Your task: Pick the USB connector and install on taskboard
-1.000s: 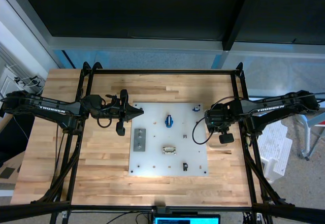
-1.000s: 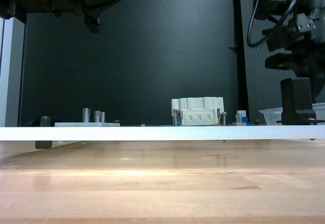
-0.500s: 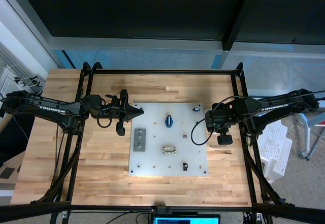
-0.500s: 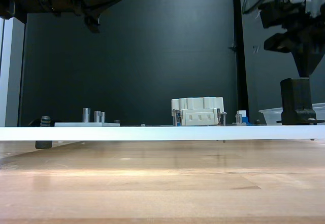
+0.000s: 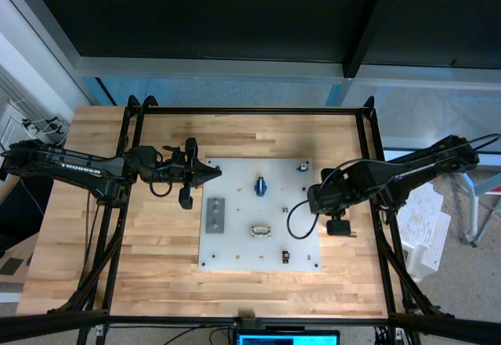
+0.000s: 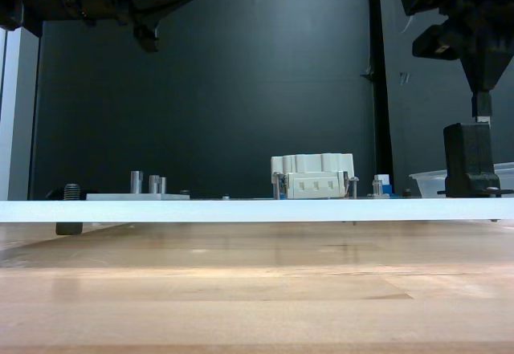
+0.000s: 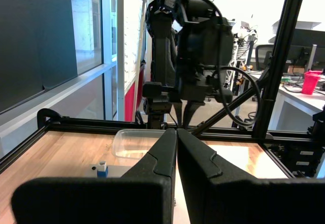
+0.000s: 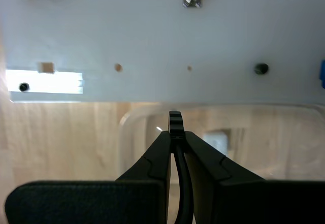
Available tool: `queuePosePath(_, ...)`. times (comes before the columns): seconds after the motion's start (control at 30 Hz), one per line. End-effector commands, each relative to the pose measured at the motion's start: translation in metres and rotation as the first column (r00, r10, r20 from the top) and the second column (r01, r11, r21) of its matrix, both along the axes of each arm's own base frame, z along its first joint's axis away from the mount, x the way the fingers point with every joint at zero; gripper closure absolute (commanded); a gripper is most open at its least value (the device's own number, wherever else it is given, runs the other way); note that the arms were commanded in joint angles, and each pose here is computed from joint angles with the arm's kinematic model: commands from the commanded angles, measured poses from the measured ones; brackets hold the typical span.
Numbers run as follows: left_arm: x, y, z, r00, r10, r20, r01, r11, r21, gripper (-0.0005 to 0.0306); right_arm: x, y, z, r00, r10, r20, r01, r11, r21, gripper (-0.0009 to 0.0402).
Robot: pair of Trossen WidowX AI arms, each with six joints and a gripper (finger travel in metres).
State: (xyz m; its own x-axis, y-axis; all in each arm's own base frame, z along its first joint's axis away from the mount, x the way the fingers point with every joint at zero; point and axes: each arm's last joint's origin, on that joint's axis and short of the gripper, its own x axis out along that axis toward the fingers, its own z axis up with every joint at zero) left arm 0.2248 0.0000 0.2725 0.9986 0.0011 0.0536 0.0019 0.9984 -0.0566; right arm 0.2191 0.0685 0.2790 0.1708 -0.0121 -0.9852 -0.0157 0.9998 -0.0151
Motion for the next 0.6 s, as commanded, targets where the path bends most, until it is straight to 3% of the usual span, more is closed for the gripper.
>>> queuePosePath(0.03, 0.0, 0.0, 0.0, 1.0, 0.0, 0.0, 0.0, 1.0, 0.0, 0.03, 0.01, 0.011, 0.003, 1.0, -0.011, 0.003, 0.011, 1.0, 0.008, 0.0393)
queuePosePath(0.23, 0.0, 0.0, 0.0, 1.0, 0.0, 0.001, 0.0, 1.0, 0.0, 0.03, 0.029, 0.034, 0.006, 1.0, -0.01, -0.001, 0.01, 1.0, 0.016, 0.0393)
queuePosePath(0.37, 0.0, 0.0, 0.0, 1.0, 0.0, 0.0, 0.0, 1.0, 0.0, 0.03, 0.04, 0.047, 0.007, 1.0, -0.012, -0.003, 0.012, 1.0, -0.005, 0.0393)
queuePosePath(0.6, 0.0, 0.0, 0.0, 1.0, 0.0, 0.0, 0.0, 1.0, 0.0, 0.03, 0.058, 0.07, 0.007, 0.999, -0.021, -0.024, 0.021, 1.0, -0.006, 0.0393)
